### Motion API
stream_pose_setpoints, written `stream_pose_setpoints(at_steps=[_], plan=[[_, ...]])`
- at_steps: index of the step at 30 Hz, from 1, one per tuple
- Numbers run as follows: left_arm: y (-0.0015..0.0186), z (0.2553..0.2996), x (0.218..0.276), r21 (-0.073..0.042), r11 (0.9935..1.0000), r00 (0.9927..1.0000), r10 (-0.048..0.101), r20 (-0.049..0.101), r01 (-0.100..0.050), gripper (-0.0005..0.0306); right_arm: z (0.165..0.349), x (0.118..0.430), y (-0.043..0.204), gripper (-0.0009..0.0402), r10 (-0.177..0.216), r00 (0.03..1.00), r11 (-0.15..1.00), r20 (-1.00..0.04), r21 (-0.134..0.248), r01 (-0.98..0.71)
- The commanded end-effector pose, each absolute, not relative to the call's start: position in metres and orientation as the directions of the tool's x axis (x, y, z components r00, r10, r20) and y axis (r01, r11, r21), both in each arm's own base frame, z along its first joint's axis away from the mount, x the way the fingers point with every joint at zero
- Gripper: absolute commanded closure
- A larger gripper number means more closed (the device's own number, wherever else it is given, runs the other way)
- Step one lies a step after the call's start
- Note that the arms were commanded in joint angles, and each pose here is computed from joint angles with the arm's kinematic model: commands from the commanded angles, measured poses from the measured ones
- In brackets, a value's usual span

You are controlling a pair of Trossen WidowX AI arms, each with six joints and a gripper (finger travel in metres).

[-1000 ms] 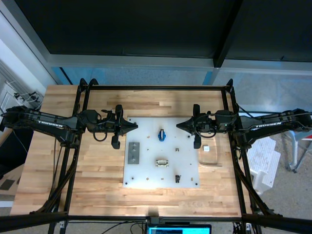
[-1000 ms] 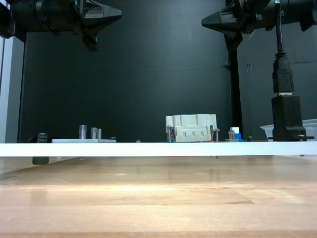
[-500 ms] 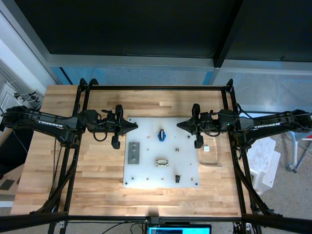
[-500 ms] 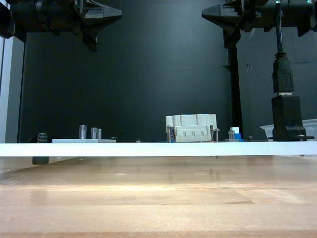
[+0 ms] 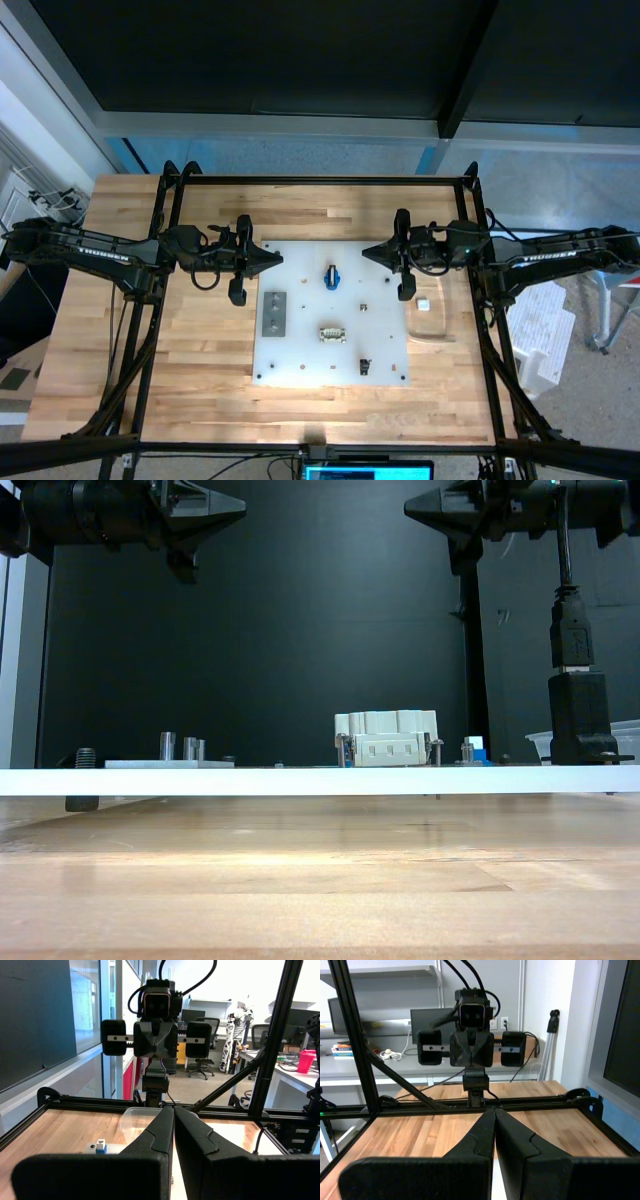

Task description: Pick the USB connector and install on taskboard

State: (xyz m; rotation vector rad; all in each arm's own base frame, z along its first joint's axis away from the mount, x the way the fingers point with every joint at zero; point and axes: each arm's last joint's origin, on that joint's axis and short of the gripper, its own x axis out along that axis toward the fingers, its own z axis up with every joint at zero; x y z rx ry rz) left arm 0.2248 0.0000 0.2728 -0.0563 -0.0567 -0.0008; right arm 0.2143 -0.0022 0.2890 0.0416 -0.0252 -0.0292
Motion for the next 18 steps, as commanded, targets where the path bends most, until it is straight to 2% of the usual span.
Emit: stream_pose_setpoints(at_steps=[1,4,7,18], plan=[[0.0000,0.2728,0.2248,-0.056,0.99842,0.99837,0.001,0.057,0.002,0.0300,0.2872,0.2143,-0.0021,0.0393,-0.031,0.999,0.999,0.012,0.038,0.030],[0.0000,0.2727,0.2249,-0.056,0.99842,0.99840,0.000,0.057,0.003,0.0300,0.2854,0.2142,-0.0021,0.0393,-0.028,1.000,0.999,0.003,0.036,0.028],[0.0000,0.2727,0.2249,-0.056,0.99842,0.99840,0.000,0.057,0.003,0.0300,0.2854,0.2142,-0.0015,0.0393,-0.009,1.000,0.999,0.004,0.037,0.009],[0.0000,0.2727,0.2249,-0.056,0.99842,0.99840,0.000,0.057,0.003,0.0300,0.2855,0.2142,-0.0015,0.0393,-0.013,1.000,0.999,0.004,0.037,0.013]])
